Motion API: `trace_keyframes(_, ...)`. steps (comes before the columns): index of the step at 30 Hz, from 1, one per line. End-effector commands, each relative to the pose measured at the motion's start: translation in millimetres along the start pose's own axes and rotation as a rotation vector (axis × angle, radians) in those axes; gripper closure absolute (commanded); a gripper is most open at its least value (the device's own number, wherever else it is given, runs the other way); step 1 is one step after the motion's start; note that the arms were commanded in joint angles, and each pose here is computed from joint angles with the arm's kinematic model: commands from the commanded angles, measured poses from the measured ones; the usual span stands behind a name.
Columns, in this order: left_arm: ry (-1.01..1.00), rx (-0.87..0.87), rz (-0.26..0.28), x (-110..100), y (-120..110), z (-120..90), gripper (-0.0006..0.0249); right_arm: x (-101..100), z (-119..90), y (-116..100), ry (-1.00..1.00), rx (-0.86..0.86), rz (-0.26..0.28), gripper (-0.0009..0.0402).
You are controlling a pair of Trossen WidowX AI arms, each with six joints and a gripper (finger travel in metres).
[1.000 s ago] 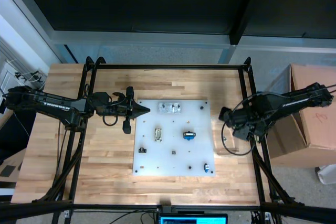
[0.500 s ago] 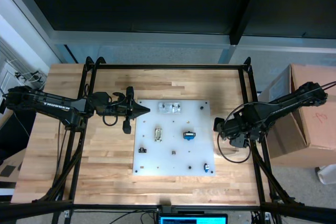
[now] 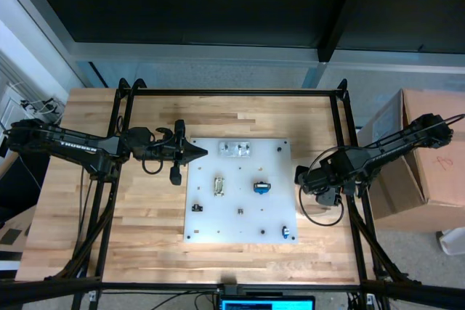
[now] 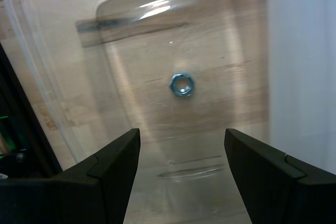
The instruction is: Pick the M12 nut and place it on its threads and fasten
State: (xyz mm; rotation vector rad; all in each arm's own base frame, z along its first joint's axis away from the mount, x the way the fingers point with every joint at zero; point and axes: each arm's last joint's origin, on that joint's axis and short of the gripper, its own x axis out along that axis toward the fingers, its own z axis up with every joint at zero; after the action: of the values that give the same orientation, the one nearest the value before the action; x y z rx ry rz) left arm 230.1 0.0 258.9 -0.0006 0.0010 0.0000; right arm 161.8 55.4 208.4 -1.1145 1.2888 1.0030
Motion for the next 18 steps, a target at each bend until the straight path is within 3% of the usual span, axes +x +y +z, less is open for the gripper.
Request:
trace_keyframes(1,0.000,0.000,0.000,0,0,0,0.0243,5,-1,2,0.001,0.002,0.016,0.0174)
trace_keyframes(18,0.000,0.000,0.000,0,0,0,0.0243,32,-2,10,-0.041,0.006,0.036,0.0181)
